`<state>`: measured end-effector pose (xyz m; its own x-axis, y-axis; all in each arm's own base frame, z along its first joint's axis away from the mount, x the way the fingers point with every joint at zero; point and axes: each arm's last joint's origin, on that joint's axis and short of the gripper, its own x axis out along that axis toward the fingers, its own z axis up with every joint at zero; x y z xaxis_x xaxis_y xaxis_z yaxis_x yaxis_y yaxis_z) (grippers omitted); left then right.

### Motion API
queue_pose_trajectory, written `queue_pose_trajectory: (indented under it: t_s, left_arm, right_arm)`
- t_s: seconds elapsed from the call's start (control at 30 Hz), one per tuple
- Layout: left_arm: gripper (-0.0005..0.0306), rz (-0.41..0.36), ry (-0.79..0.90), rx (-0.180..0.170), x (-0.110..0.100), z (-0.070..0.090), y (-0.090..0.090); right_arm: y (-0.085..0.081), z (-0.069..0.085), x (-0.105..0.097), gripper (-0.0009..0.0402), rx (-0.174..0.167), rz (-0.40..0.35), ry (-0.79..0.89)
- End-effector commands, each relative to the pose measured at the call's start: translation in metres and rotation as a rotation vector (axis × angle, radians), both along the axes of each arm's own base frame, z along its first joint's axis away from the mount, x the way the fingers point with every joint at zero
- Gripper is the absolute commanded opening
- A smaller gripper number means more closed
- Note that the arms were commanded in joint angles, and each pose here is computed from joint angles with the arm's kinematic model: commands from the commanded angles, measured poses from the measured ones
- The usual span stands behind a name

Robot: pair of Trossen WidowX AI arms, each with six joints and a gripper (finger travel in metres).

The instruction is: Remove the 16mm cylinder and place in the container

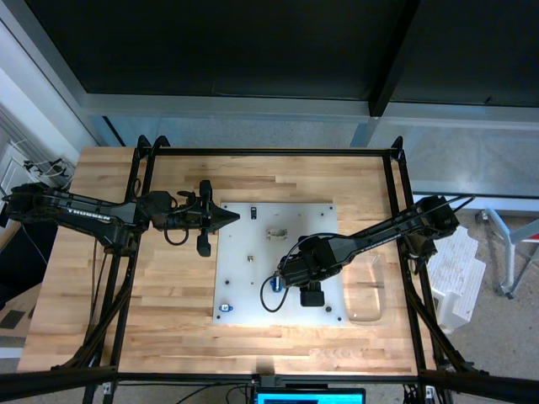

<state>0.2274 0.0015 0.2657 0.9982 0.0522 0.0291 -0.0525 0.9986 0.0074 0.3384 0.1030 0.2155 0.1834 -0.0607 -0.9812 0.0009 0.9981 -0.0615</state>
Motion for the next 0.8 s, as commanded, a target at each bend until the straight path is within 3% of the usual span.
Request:
queue_pose_trajectory:
  t_s: [0.03, 0.3, 0.57, 0.8]
  left_arm:
    - [0.0, 0.0, 0.0, 0.0, 0.0, 0.0, 0.0]
    - [0.0, 0.0, 0.0, 0.0, 0.0, 0.0, 0.0]
    - [0.0, 0.0, 0.0, 0.0, 0.0, 0.0, 0.0]
    - [0.0, 0.0, 0.0, 0.0, 0.0, 0.0, 0.0]
  right_arm:
    - [0.0, -0.003, 0.0, 0.0196, -0.001, -0.001, -0.003]
    - [-0.001, -0.016, -0.004, 0.0196, 0.001, -0.014, 0.002]
    - [-0.001, -0.017, -0.004, 0.0194, 0.002, -0.015, 0.002]
    - [-0.001, -0.017, -0.004, 0.0146, 0.002, -0.014, 0.002]
